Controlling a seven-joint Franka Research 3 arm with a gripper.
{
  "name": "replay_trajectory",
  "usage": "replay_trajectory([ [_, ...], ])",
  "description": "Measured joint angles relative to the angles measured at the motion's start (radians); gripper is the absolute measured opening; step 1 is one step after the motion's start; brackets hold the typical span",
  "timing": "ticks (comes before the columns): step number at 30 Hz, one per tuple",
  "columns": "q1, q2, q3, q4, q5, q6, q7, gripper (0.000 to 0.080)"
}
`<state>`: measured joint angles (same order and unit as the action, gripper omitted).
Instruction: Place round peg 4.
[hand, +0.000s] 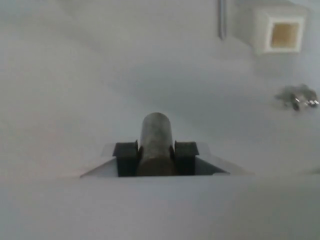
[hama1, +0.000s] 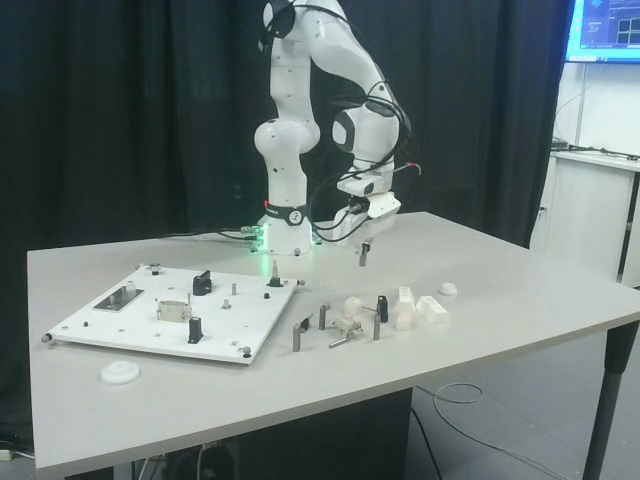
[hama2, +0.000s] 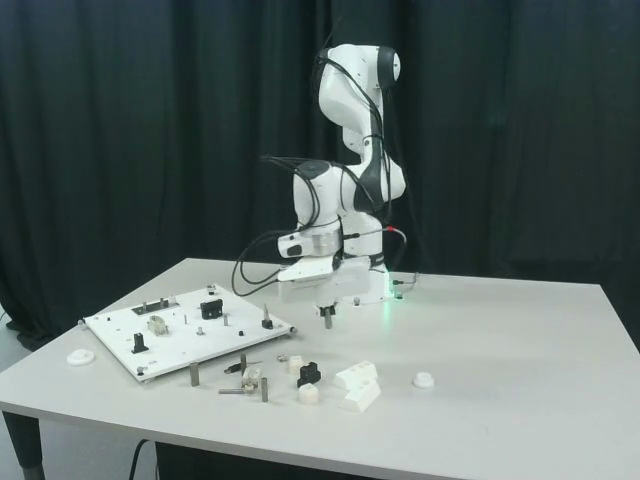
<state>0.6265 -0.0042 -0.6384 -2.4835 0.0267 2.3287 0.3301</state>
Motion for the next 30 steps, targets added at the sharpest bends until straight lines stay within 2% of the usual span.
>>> replay_trajectory([
  [6,0.000,0.007,0.036,-0.008,0.001,0.040,0.022,0.0152],
  [13,0.001,0.031,0.060,-0.009,0.004,0.079,0.045,0.0152],
  [30,0.001,0.126,0.100,-0.009,0.052,0.206,0.049,0.0152],
])
